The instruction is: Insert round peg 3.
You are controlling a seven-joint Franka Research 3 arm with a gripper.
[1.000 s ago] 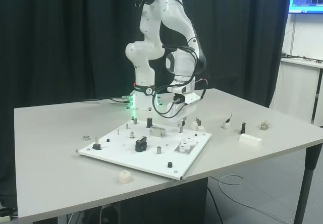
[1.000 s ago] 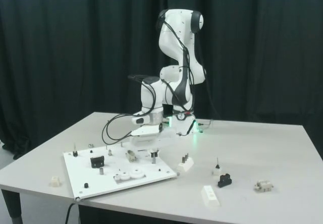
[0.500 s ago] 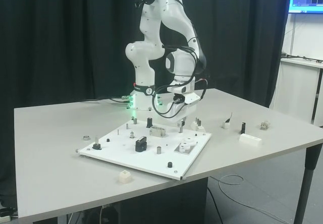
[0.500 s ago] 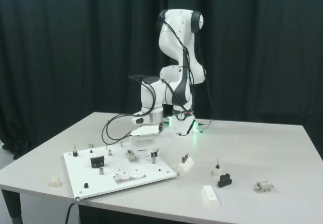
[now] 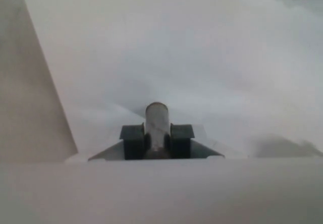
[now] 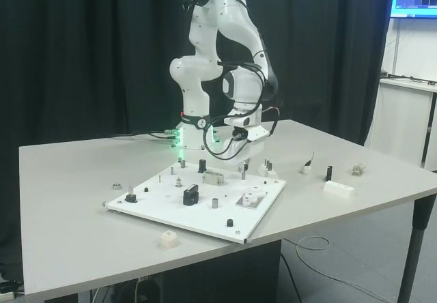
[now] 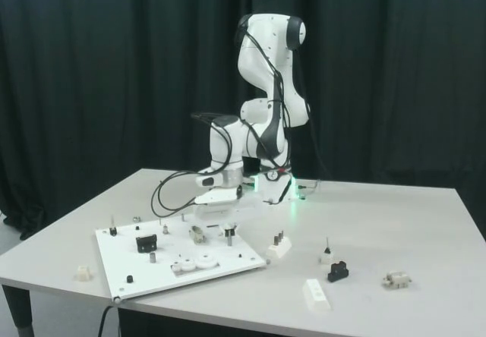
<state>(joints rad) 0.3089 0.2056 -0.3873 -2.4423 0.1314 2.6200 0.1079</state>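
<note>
Black fingers [image 5: 132, 141] are clamped on the grey round peg [image 5: 156, 124], at lower centre of the wrist frame. The gripper [image 6: 242, 167] holds it upright above the white board [image 6: 171, 211], centre frame. The board rests on the grey table [image 6: 61, 180].

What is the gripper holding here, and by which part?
The gripper holds a grey round peg, clamped at its upper end between the black pads; its free end points down at the white board.
</note>
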